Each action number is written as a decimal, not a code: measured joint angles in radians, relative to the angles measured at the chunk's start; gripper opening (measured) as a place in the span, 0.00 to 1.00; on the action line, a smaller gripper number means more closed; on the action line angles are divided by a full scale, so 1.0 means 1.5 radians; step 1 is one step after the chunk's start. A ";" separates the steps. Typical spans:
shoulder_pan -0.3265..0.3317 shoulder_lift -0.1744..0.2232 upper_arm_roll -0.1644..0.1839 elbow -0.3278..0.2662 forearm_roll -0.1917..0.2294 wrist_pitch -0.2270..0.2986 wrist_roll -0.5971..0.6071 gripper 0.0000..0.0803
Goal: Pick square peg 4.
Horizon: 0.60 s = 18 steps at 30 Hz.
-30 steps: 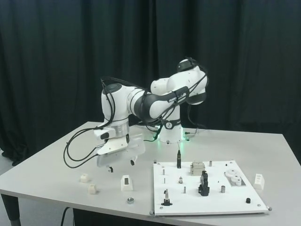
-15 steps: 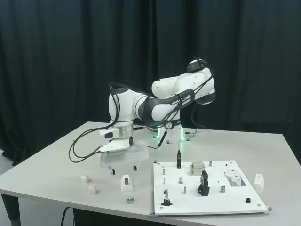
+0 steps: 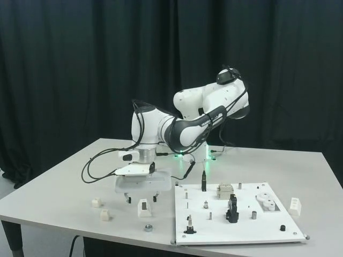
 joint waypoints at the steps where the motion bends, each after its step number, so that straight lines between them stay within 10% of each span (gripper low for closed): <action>1: 0.000 0.000 0.002 0.000 -0.001 0.004 0.003 1.00; 18: -0.023 0.004 0.017 0.000 -0.003 -0.004 0.007 1.00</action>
